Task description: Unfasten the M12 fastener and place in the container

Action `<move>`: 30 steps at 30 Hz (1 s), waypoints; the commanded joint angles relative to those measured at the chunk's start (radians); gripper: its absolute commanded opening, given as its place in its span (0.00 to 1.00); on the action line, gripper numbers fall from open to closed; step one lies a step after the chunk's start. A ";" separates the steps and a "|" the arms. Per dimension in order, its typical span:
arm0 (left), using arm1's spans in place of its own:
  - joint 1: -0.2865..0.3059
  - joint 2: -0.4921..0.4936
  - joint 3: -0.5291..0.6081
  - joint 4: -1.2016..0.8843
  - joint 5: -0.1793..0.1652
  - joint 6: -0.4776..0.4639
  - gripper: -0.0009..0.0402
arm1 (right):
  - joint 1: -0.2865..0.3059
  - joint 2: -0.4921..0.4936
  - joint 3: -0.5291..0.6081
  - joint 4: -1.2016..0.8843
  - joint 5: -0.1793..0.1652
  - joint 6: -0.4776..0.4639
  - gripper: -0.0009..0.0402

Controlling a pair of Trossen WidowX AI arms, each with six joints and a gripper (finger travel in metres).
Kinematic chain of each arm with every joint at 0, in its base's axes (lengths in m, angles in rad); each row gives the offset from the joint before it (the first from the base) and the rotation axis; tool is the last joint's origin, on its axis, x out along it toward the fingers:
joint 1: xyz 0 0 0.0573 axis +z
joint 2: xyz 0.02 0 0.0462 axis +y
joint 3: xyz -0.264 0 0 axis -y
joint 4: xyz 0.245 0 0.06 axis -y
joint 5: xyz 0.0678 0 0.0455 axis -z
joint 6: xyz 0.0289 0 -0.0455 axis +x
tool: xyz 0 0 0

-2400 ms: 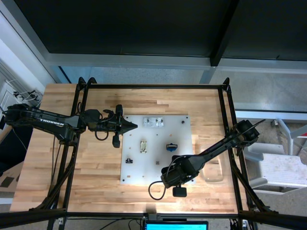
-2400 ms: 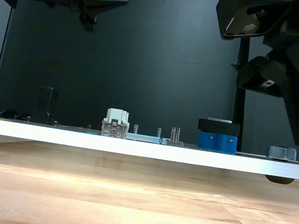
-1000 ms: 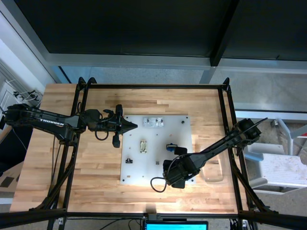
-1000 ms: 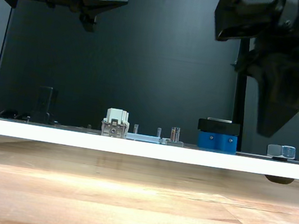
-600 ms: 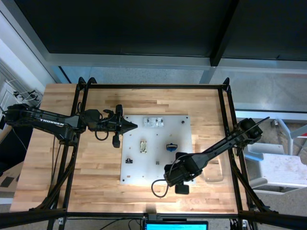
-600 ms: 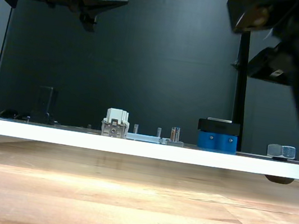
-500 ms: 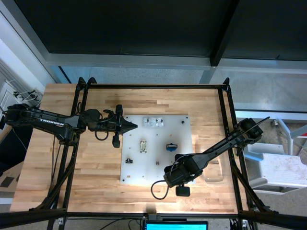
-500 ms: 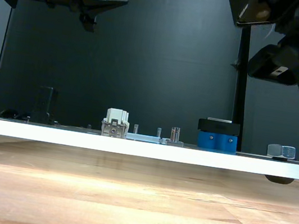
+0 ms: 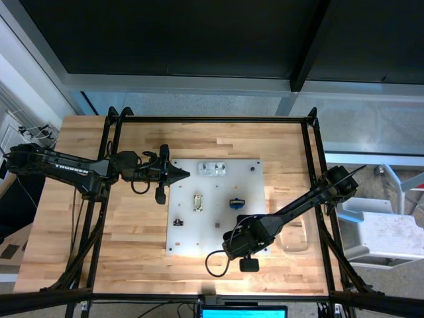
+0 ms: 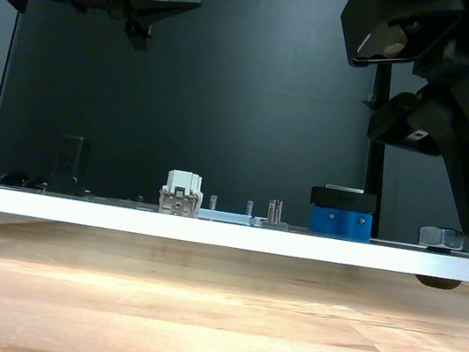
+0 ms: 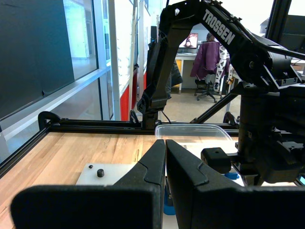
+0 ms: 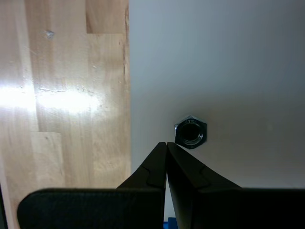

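The M12 fastener (image 12: 190, 132) is a small silver hex nut with a dark middle, sitting low on the white board (image 9: 192, 232) near its near right edge. In the low view the nut (image 10: 439, 237) rests on its stud just above the board. My right gripper (image 12: 166, 143) is shut and empty, its tips right beside the nut and not around it. From above, the right gripper (image 9: 242, 248) hides the nut. The clear container (image 9: 295, 240) lies just right of the board, with nothing visible in it. My left gripper (image 9: 182, 174) hovers shut over the board's far left.
A blue connector (image 9: 236, 203) and a cream connector (image 9: 197, 202) stand mid-board, with small posts (image 10: 274, 211) between them in the low view. Black frame rails (image 9: 311, 172) run along the table's sides. The left wrist view shows the container (image 11: 193, 131) beyond the left fingers (image 11: 152, 162).
The right gripper lifted and swung its wrist round, then came back down beside the nut. The nut has stayed in place. The left arm has not moved.
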 commanded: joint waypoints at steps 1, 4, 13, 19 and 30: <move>0.000 0.000 0.000 0.000 0.000 0.000 0.02 | 0.000 -0.005 0.000 -0.067 0.166 0.055 0.02; 0.000 0.000 0.000 0.000 0.000 0.000 0.02 | 0.000 -0.007 0.011 -0.119 0.206 0.061 0.02; 0.000 0.000 0.000 0.000 0.000 0.000 0.02 | 0.000 -0.025 0.013 -0.108 0.129 0.063 0.02; 0.000 0.000 0.000 0.001 0.000 0.000 0.02 | 0.002 -0.032 0.018 -0.044 -0.042 0.064 0.02; 0.000 0.000 0.000 0.000 0.000 0.000 0.02 | 0.005 0.012 0.016 0.020 -0.050 0.079 0.02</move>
